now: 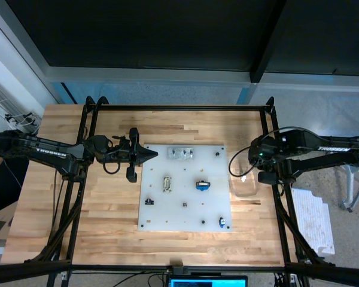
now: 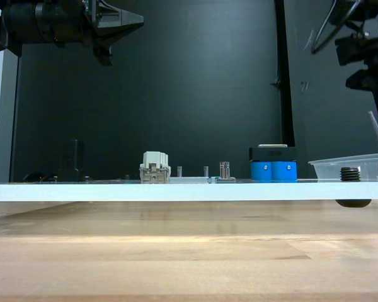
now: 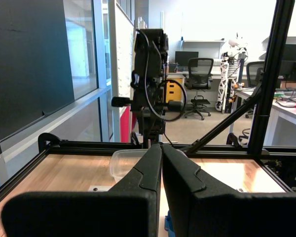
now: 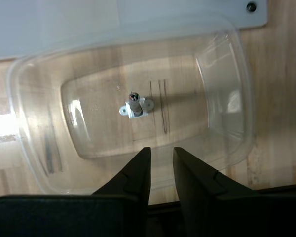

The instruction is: Pick the RJ45 connector and install on taskboard

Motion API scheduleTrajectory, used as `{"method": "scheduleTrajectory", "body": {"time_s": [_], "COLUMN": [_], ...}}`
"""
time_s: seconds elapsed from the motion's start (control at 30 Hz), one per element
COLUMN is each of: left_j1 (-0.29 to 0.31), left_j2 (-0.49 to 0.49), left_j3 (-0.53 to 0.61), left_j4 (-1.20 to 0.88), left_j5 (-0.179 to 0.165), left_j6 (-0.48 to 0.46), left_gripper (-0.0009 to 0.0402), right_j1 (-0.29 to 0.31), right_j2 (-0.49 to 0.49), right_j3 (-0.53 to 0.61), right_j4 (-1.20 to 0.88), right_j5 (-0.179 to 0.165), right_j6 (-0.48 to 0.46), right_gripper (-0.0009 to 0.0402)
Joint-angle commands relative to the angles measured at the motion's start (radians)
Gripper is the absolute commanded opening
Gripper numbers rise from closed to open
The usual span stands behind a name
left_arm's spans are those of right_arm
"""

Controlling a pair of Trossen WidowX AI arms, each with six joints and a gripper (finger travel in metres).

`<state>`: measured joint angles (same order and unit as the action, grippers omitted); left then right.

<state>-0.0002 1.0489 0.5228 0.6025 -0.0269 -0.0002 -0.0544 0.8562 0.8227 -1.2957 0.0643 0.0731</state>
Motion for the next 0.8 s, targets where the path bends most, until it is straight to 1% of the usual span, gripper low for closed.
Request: {"method": "scheduleTrajectory", "body": {"time_s": [0.03, 0.13, 0.47, 0.57, 0.67, 0.73, 0.8], "left_j1": [0.0, 0.0, 0.0, 0.0, 0.0, 0.0, 0.0], "left_j2": [0.0, 0.0, 0.0, 0.0, 0.0, 0.0, 0.0], "left_j3": [0.0, 0.0, 0.0, 0.0, 0.0, 0.0, 0.0], "left_j4": [0.0, 0.0, 0.0, 0.0, 0.0, 0.0, 0.0], "left_j5": [0.0, 0.0, 0.0, 0.0, 0.0, 0.0, 0.0], "left_j6": [0.0, 0.0, 0.0, 0.0, 0.0, 0.0, 0.0], "left_gripper": [0.0, 0.0, 0.0, 0.0, 0.0, 0.0, 0.0], "right_j1": [0.002, 0.003, 0.023, 0.023, 0.025, 0.03, 0.038], "right_j2": [0.021, 0.044, 0.14, 0.149, 0.15, 0.15, 0.15], "right_j3": [-0.016, -0.015, -0.015, -0.013, -0.013, -0.013, -0.018], "right_j4": [0.008, 0.008, 0.013, 0.014, 0.038, 0.06, 0.074], "right_j5": [0.001, 0.006, 0.005, 0.005, -0.007, -0.013, -0.013], "right_j6": [0.001, 0.001, -0.01, -0.011, -0.001, 0.018, 0.039], "right_gripper": [0.0084, 0.0102, 0.0154, 0.0161, 0.0162, 0.0161, 0.016]}}
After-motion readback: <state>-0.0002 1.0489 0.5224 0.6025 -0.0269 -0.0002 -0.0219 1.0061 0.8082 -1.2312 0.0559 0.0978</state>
